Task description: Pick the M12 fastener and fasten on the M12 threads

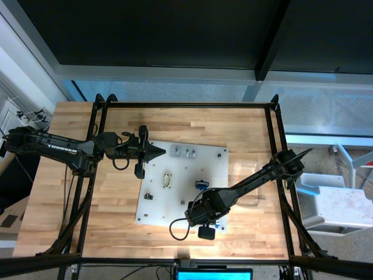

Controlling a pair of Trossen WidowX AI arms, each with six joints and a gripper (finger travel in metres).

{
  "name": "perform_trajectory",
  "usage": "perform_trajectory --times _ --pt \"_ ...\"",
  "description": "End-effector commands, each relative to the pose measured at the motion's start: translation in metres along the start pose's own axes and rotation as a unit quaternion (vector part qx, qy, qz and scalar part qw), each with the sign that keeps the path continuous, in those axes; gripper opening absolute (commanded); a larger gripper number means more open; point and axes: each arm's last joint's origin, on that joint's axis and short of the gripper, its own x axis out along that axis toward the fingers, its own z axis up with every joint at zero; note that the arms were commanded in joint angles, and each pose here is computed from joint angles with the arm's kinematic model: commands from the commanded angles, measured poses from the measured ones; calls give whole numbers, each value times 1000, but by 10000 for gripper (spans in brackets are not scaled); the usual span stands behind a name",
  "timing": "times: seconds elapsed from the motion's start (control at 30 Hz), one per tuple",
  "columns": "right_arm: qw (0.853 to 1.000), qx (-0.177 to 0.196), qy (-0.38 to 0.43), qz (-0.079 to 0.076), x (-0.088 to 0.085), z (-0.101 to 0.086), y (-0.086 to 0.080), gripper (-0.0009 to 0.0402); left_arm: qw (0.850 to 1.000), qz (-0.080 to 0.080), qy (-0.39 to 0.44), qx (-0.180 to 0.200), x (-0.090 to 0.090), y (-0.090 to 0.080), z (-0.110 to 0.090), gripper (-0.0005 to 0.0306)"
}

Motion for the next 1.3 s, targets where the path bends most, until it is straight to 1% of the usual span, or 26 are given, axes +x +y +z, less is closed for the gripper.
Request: perform_trajectory --times 0.03,0.07,0.1,0.2,0.23,0.33,0.37,0.4,0.43,0.47,0.53,0.57,0.6,0.63,0.67,0.73,0.9,0.97,1.0,1.13,1.3 --pt "1000 1 -9 -13 1 1 -1 0 1000 0 0 0 0 0 0 0" --pt "1000 -1 -15 -19 1 1 -1 0 1000 0 0 0 0 0 0 0" --pt "1000 0 -19 -20 1 2 -1 0 1000 0 0 0 0 0 0 0" --pt "999 -4 -29 -14 1 4 0 0 1000 0 0 0 0 0 0 0" --pt "999 -4 -31 -16 1 4 0 0 1000 0 0 0 0 0 0 0" --pt "999 -4 -30 -15 1 4 0 0 1000 0 0 0 0 0 0 0" --pt "1000 -4 -27 -13 2 4 0 0 1000 0 0 0 0 0 0 0" --pt "1000 -4 -21 -7 3 4 0 0 1000 0 0 0 0 0 0 0" --pt "1000 -5 -9 11 3 3 1 0 1000 0 0 0 0 0 0 0" --pt "999 -8 10 37 3 2 3 0 1000 0 0 0 0 0 0 0" --pt "993 -27 51 107 2 0 7 0 1000 0 0 0 0 0 0 0" --pt "988 -39 66 136 1 -1 9 0 1000 0 0 0 0 0 0 0" --pt "985 -45 73 148 0 -2 10 0 1000 0 0 0 0 0 0 0" --pt "985 -46 74 146 -1 -2 10 0 1000 0 0 0 0 0 0 0" --pt "987 -44 71 134 -2 -3 9 0 1000 0 0 0 0 0 0 0" --pt "992 -37 61 105 -1 -3 7 0 1000 0 0 0 0 0 0 0" --pt "1000 -12 11 19 0 0 1 0 1000 0 0 0 0 0 0 0" --pt "1000 -3 -4 -3 0 1 -1 0 1000 0 0 0 0 0 0 0" --pt "1000 -3 -9 -9 -1 1 -1 0 1000 0 0 0 0 0 0 0" --pt "1000 -3 -23 -20 2 3 -2 0 1000 0 0 0 0 0 0 0" --pt "999 -4 -40 -11 2 7 1 0 1000 0 0 0 0 0 0 0"
